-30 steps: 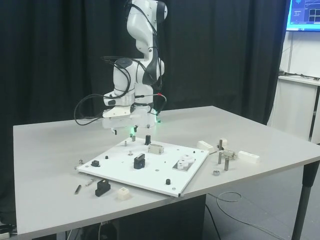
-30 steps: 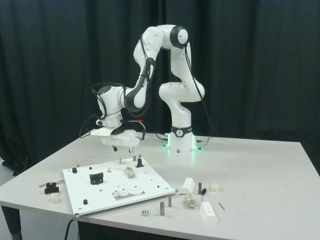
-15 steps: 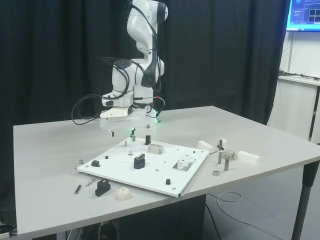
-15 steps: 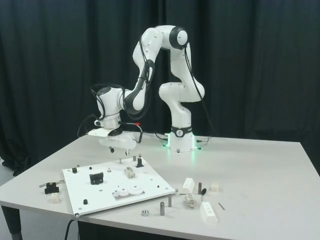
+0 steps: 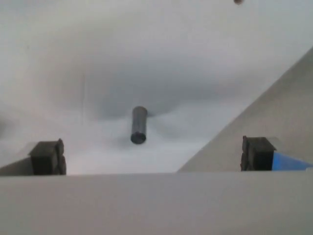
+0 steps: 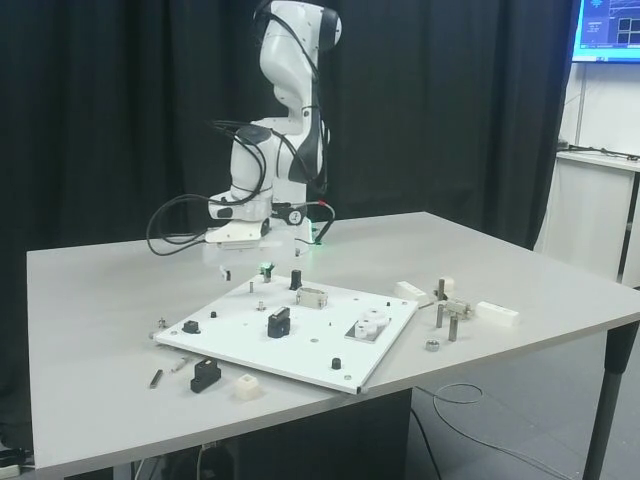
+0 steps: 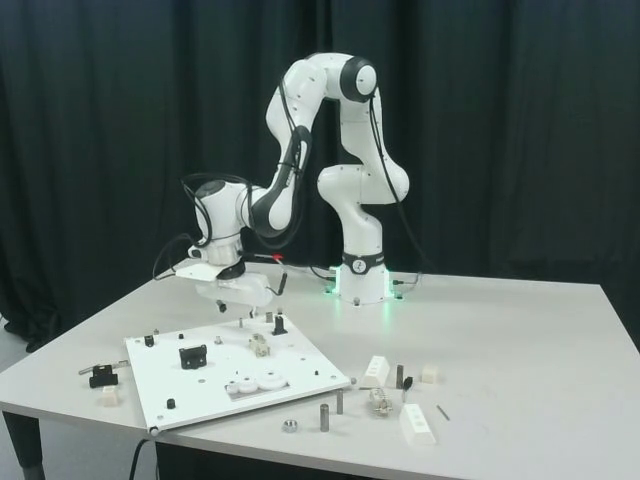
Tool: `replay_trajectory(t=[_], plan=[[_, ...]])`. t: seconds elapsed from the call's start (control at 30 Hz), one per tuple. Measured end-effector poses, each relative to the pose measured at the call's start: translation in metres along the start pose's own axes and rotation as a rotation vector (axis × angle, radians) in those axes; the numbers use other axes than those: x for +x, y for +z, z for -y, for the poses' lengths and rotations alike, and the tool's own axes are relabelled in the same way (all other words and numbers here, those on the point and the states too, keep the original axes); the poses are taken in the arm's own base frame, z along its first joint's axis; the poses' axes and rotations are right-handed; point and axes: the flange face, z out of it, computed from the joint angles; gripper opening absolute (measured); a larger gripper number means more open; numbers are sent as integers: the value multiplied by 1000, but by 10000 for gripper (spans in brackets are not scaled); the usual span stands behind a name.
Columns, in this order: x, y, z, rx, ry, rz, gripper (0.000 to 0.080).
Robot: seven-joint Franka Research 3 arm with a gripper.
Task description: Remove round peg 2.
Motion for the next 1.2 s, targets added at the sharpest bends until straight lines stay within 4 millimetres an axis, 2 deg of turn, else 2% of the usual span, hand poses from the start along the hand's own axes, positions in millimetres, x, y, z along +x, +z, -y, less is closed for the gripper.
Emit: replay_trajectory(t=[0.37,1.2], plan=[[1,10,11,-32,-57,-3,800],[3,22,9,-60,-195,16,800]])
